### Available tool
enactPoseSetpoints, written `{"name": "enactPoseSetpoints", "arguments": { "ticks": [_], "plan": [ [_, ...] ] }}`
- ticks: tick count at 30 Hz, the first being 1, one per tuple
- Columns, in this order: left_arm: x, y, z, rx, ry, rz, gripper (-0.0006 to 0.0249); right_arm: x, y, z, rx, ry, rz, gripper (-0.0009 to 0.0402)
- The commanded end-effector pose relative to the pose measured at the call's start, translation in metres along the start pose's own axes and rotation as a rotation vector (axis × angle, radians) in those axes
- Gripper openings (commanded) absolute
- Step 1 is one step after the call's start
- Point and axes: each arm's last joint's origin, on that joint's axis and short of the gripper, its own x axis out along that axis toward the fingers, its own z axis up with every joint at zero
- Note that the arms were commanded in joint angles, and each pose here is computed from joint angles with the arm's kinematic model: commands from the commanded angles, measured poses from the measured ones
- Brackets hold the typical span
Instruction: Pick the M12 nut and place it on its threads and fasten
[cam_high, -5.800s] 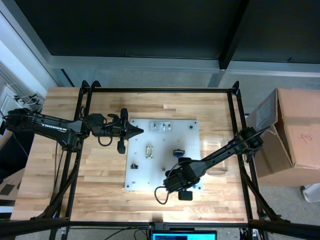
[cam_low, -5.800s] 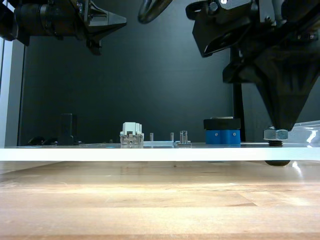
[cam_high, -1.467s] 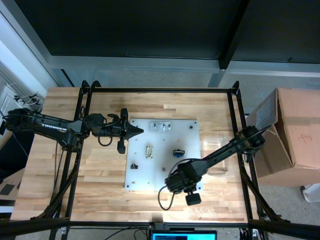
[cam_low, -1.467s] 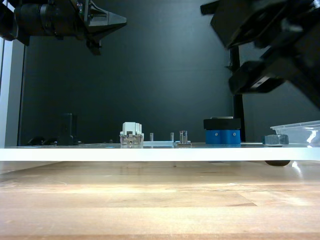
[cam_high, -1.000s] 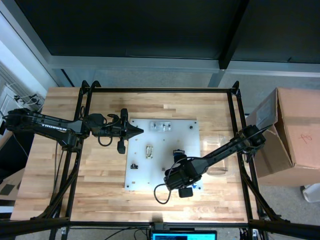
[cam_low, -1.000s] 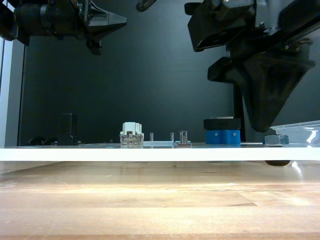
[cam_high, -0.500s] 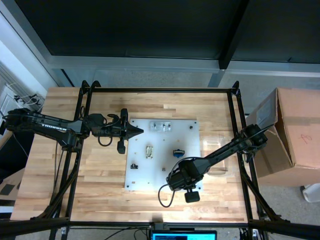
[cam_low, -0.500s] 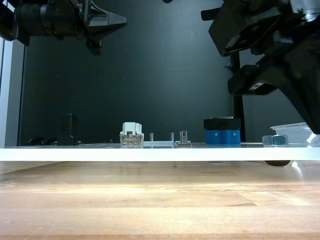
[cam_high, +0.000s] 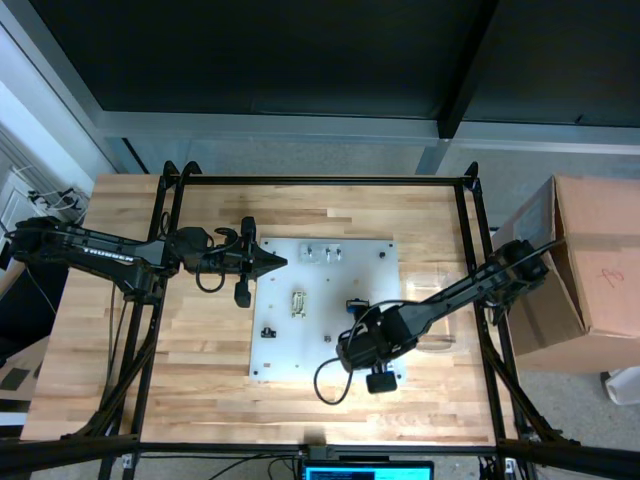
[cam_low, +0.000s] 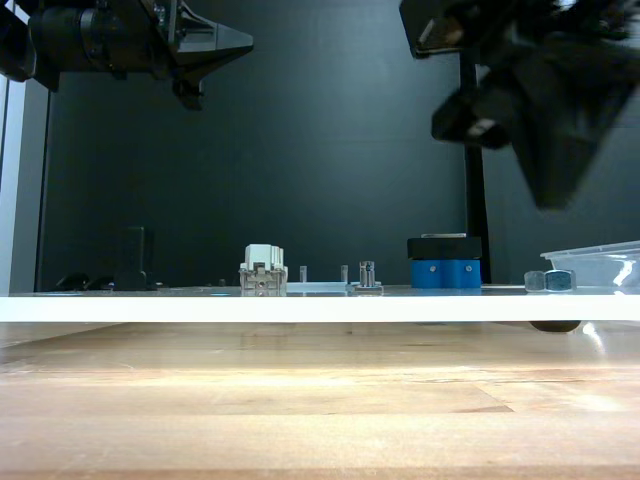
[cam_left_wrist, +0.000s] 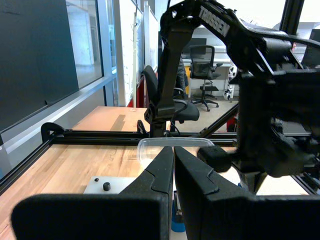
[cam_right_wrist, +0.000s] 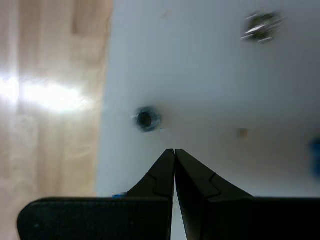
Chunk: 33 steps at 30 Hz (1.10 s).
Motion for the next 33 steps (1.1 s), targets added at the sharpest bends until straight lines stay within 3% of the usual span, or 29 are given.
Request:
{"name": "enactPoseSetpoints", "arguments": {
  "ticks": [1, 9, 17, 24, 33],
  "plan": [
    [0.0, 0.0, 0.0, 0.0, 0.0, 0.0, 0.0, -0.012, -0.017, -0.001, 0.016, -0.064, -0.012, 0.0],
    [0.0, 0.0, 0.0, 0.0, 0.0, 0.0, 0.0, -0.05, -0.073, -0.022, 0.08, -0.364, -0.012, 0.0],
    [0.0, 0.0, 0.0, 0.0, 0.0, 0.0, 0.0, -0.095, -0.123, -0.055, 0.137, -0.738, -0.091, 0.0],
    [0.0, 0.0, 0.0, 0.0, 0.0, 0.0, 0.0, -0.116, -0.134, -0.088, 0.08, -0.994, -0.158, 0.0],
    [0.0, 0.0, 0.0, 0.0, -0.001, 0.0, 0.0, -0.111, -0.137, -0.123, 0.067, -1.243, -0.131, 0.0]
  ]
}}
